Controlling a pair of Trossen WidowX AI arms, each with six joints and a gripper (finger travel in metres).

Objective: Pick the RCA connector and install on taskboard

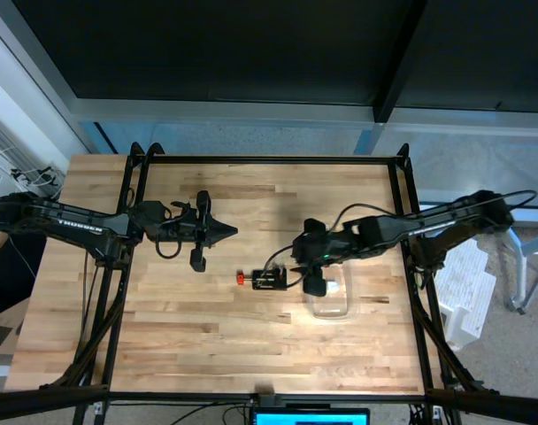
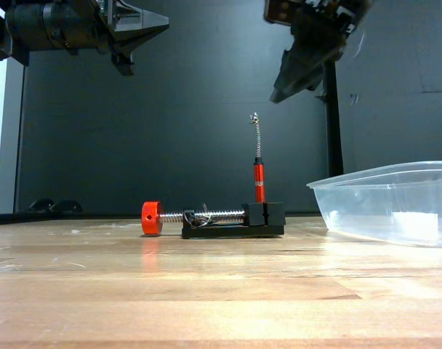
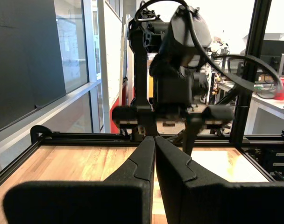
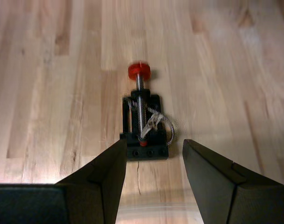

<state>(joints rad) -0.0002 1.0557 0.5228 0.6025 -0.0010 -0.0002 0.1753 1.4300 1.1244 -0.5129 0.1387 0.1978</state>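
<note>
Hovering above the taskboard [image 2: 268, 217], the right gripper [image 4: 153, 145] gapes empty; the left gripper [image 3: 154, 138], closed and empty, hangs well apart.

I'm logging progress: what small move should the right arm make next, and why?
Probably raise the right tool straight up and away: it hangs open and empty above the small black taskboard block, where the slim red-and-silver RCA plug seems to stand upright already. The shut left tool is parked high at left.

High view looks down from afar, low view sits level near the taskboard [image 2: 232, 220]; right gripper [image 4: 153, 141] camera overlooks it closely; left gripper [image 3: 154, 138] camera faces level across the table [image 3: 76, 163].
</note>
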